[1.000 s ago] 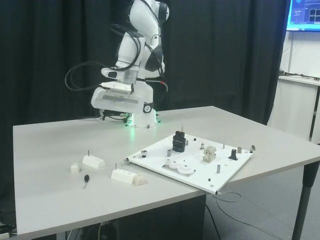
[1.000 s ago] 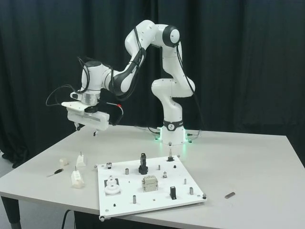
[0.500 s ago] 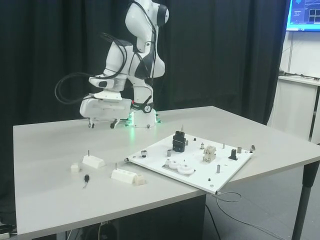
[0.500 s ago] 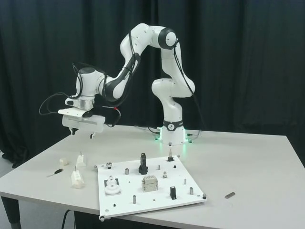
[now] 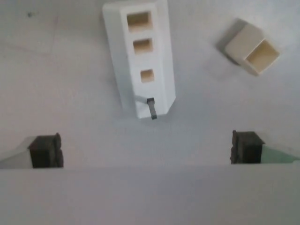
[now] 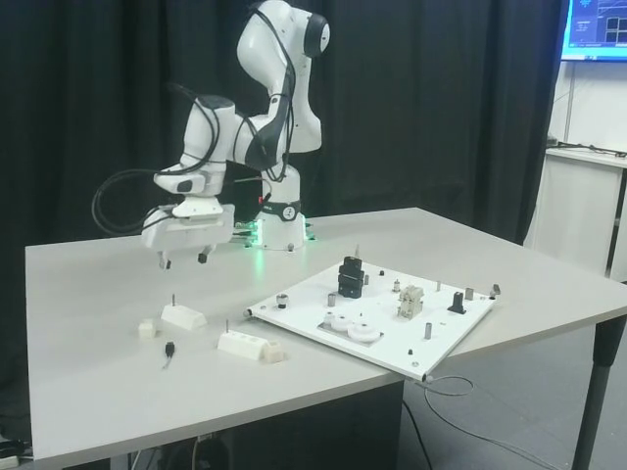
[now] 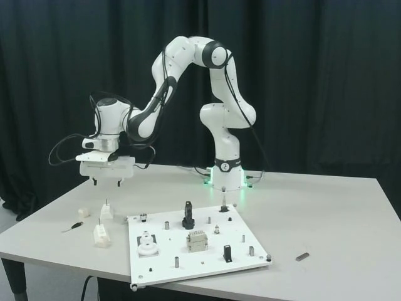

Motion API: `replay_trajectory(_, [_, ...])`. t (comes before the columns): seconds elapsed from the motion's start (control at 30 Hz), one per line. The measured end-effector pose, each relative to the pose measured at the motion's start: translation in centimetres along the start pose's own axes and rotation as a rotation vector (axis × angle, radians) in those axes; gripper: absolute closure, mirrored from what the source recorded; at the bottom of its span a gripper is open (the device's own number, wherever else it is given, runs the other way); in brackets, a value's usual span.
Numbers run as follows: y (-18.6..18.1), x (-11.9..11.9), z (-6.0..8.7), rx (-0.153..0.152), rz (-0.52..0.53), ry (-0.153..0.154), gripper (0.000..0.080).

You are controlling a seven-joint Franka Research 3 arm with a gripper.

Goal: Pick square peg 1.

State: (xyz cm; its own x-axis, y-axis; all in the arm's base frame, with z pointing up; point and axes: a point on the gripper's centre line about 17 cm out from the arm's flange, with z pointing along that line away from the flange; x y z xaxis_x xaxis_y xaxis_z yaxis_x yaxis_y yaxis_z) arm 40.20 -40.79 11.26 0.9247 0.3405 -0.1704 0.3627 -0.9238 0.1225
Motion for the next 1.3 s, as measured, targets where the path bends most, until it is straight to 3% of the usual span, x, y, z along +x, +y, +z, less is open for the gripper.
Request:
replay_trajectory(0.23, [-0.3,-1.2,2.3,0.042,-0.014,0.008,0.0003])
replay_trajectory(0.53, [-0.8,-0.9,4.5,0.080,-0.035,0.051,0.0003])
replay_trajectory(0.97, [-0.2,-0.2,7.6,0.095,-0.055,0.058,0.0003])
replay_trajectory(1.3, [0.7,-0.2,8.8,0.093,-0.061,0.050,0.0003])
